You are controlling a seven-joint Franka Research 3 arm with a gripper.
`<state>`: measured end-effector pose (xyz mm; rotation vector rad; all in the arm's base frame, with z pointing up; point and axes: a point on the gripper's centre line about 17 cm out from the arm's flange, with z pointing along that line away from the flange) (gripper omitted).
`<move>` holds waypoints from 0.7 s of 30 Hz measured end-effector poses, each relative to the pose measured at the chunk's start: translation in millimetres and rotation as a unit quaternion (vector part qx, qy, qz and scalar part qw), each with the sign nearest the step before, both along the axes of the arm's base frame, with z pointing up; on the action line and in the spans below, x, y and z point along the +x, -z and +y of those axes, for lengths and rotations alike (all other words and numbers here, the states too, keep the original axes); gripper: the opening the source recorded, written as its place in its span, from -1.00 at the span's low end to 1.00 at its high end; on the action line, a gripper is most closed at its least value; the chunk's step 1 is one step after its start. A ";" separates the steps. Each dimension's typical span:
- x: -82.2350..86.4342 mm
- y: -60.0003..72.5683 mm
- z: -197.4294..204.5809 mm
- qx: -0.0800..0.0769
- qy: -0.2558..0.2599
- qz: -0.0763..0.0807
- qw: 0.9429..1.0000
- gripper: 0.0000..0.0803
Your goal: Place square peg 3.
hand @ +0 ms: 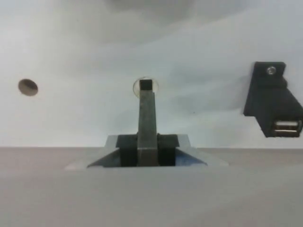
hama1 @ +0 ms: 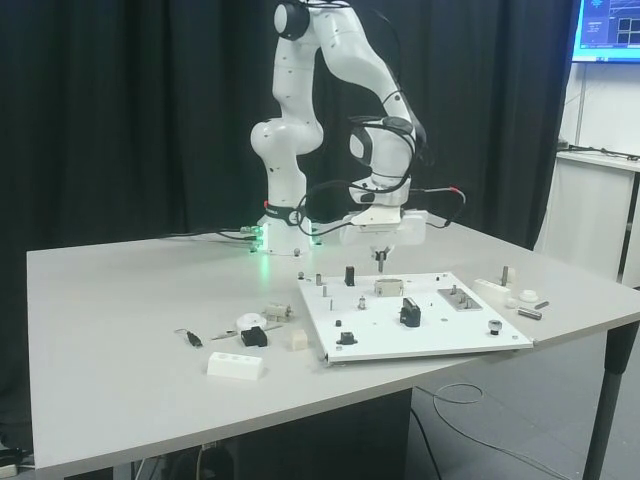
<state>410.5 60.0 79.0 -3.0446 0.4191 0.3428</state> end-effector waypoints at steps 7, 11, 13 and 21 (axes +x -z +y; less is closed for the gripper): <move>2.7 -6.1 -5.6 -0.002 -0.001 -0.004 1.000 -0.81; 4.1 -8.1 -7.8 -0.003 -0.002 -0.006 1.000 -0.81; 4.6 -8.9 -8.4 -0.003 -0.002 -0.007 1.000 -0.81; 5.8 -11.0 -10.3 -0.003 -0.001 -0.008 1.000 -0.81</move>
